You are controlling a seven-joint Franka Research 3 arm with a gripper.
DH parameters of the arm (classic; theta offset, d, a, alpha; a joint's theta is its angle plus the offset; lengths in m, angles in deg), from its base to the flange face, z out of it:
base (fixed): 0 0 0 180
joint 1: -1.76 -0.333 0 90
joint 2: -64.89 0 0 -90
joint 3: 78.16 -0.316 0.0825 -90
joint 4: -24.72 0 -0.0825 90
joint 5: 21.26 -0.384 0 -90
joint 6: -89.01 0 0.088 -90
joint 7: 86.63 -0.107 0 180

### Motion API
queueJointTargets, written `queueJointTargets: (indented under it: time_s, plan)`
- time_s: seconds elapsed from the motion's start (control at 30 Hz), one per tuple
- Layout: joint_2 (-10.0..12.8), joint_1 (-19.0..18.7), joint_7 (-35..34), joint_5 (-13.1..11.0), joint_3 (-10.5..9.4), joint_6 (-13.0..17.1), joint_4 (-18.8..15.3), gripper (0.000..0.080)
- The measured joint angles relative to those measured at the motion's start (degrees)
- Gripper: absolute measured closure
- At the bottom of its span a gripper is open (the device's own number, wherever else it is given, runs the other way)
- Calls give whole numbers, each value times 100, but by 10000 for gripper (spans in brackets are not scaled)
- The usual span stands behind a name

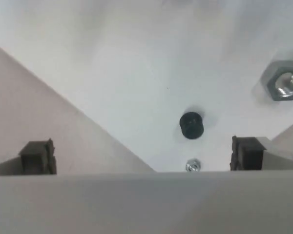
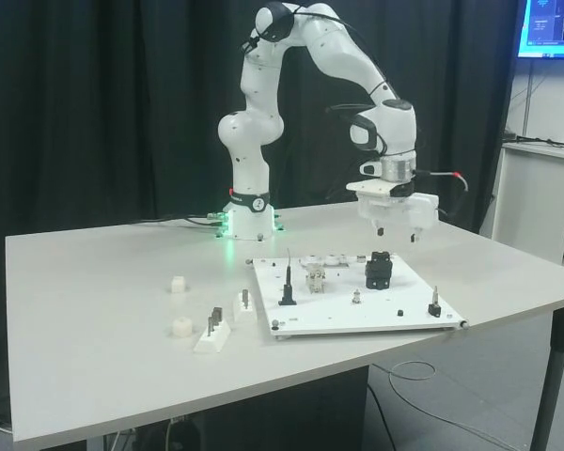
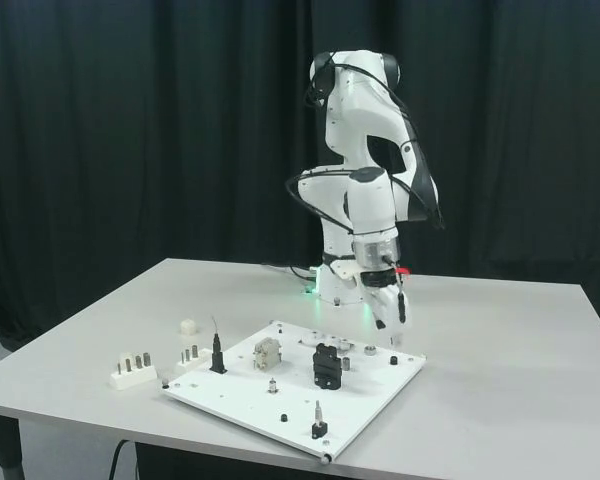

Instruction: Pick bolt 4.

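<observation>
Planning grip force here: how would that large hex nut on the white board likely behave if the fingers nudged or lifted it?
The hex nut looks like solid metal, so probably stiff and heavy for its size. It lies flat on the white board, so a nudge should slide it rather than roll it. Its smooth faces may slip between the gripper fingers.

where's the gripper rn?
The gripper hovers open above the white board's far corner; the wrist view shows a black knob below.
</observation>
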Motion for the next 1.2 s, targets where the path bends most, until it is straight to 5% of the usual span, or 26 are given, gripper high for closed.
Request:
queueJointTargets:
  time_s: [0.57, 1.2]
  plan:
    - [-356, 0, 566, 771, 25, -366, 73, 3]
    - [-429, 34, 1141, 1366, 92, -681, 194, 3]
